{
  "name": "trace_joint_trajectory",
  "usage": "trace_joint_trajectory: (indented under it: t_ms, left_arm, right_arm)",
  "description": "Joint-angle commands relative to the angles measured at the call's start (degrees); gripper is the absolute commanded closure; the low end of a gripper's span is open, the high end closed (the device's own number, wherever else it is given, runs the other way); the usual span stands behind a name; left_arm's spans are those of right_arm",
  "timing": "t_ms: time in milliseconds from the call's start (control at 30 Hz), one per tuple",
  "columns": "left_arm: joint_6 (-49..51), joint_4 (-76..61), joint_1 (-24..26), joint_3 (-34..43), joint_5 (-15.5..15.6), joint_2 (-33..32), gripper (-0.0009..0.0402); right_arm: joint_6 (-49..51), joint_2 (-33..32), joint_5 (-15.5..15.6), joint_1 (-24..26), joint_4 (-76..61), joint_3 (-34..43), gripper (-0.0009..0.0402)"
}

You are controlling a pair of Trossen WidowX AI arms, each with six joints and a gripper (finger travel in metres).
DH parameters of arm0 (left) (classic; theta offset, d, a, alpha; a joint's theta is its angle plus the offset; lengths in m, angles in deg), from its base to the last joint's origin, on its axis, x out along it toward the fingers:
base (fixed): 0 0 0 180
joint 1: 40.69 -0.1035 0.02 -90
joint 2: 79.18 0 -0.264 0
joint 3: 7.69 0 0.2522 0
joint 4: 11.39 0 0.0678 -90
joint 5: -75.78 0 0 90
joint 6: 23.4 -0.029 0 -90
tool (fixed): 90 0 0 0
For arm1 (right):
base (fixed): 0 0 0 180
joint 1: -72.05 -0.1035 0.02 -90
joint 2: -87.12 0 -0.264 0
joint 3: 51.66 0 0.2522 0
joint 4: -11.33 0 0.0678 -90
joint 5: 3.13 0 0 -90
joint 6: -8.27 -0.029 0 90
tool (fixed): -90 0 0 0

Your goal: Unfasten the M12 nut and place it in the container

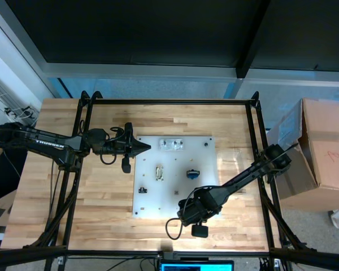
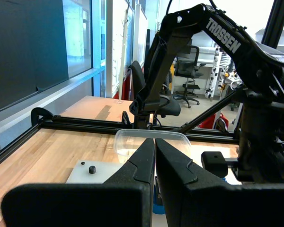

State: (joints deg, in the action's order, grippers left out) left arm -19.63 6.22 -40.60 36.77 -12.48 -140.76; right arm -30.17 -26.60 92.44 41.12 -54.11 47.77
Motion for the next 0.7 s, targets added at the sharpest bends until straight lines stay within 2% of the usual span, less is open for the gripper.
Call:
trace_joint_trajectory:
  t_ms: [33,100,300,700]
  left_arm:
    - [0.0,0.0,0.0,0.0,0.0,0.0,0.0393]
    - [0.0,0.0,0.0,0.0,0.0,0.0,0.0393]
    - [0.0,0.0,0.0,0.0,0.0,0.0,0.0393]
    - [0.0,0.0,0.0,0.0,0.0,0.0,0.0393]
  right_arm:
    - [0.4,-0.2,-0.3,0.1,0.7,-0.4,0.0393]
    - [0.4,-0.2,-1.6,0.1,0.7,-0.6,0.0393]
    - [0.3,-0.2,-1.8,0.2,0.8,-1.3,0.0393]
    - [-0.3,-0.1,-5.0,0.2,0.6,-1.6,0.0393]
